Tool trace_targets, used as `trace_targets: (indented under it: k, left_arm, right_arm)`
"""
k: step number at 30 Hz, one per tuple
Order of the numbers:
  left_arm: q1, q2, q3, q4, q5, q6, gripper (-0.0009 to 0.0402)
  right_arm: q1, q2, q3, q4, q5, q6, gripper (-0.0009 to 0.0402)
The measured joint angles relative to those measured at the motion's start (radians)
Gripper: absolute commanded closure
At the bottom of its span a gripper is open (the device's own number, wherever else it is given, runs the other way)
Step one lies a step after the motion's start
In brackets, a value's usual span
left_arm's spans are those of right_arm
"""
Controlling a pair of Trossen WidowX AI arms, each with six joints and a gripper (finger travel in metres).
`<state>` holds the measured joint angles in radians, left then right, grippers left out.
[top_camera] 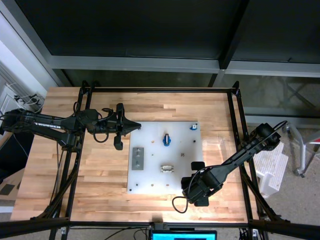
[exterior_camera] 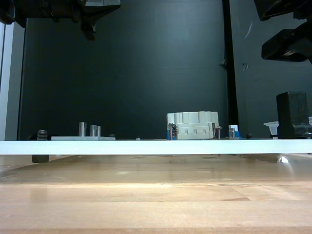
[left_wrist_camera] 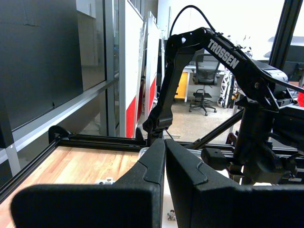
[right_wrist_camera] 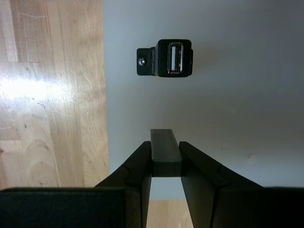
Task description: Pick the 16mm bar and install on taskboard
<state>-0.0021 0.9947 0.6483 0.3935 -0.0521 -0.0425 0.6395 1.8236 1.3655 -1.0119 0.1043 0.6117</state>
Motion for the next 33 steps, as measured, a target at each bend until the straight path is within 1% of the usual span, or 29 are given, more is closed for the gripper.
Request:
trace_targets:
  k: [3, 9, 20, 33]
  left_arm:
    - [0.0, 0.0, 0.0, 0.0, 0.0, 0.0, 0.0393]
    - [0.0, 0.0, 0.0, 0.0, 0.0, 0.0, 0.0393]
    - [0.0, 0.0, 0.0, 0.0, 0.0, 0.0, 0.0393]
    - [0.0, 0.0, 0.0, 0.0, 0.0, 0.0, 0.0393]
  right_arm:
    - [0.0, -0.007, 0.0, 0.0, 0.0, 0.0, 0.0394]
    - [0.0, -0.04, 0.0, -0.006, 0.0, 0.002, 0.0389]
    - [0.009, -0.053, -0.001, -0.043, -0.002, 0.011, 0.0389]
    - [0.032, -0.077, -0.034, -0.058, 0.0, 0.019, 0.0389]
